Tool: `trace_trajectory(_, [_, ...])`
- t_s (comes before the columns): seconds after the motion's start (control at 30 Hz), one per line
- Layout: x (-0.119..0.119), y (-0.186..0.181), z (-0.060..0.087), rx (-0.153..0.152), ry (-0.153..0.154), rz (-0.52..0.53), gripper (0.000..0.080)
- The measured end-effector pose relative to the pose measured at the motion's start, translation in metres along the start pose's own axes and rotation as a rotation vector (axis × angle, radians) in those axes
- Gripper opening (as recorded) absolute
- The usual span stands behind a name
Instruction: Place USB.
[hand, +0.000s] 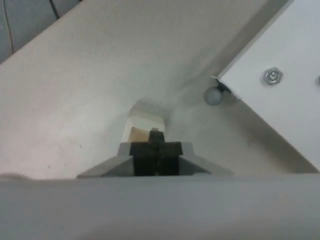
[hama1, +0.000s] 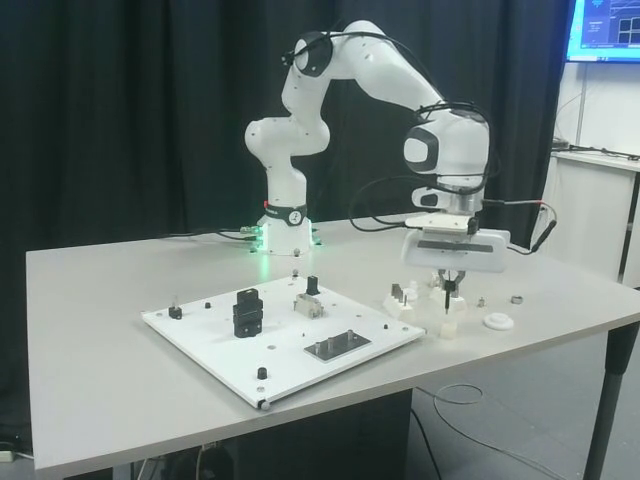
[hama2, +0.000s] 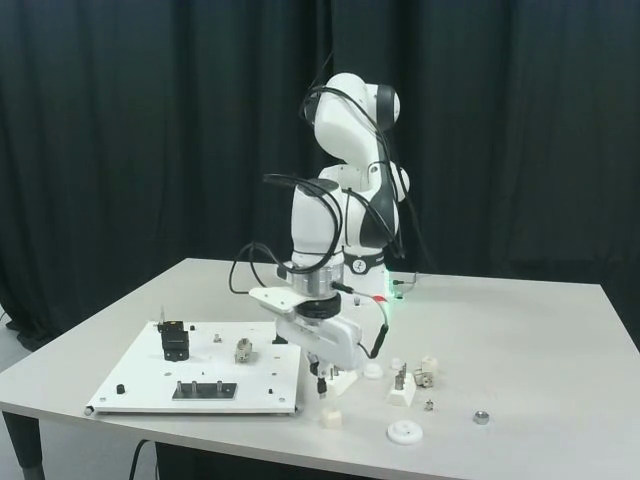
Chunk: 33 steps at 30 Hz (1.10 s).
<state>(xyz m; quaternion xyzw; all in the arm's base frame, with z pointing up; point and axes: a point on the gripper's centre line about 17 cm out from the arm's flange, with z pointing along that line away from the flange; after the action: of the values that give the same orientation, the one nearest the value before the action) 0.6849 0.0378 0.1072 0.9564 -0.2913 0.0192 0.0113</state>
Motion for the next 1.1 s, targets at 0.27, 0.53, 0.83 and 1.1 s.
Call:
trace_trajectory(0.27, [-0.005, -0.003, 0.007, -0.015, -0.015, 0.010, 0.0025])
trace_trajectory(0.53, [-0.009, -0.006, 0.013, -0.027, -0.025, 0.010, 0.0025])
trace_trajectory(0.83, [-0.011, -0.009, 0.018, -0.035, -0.027, 0.006, 0.0025])
trace_trajectory(1.1, [-0.010, -0.010, 0.022, -0.037, -0.028, 0.009, 0.0025])
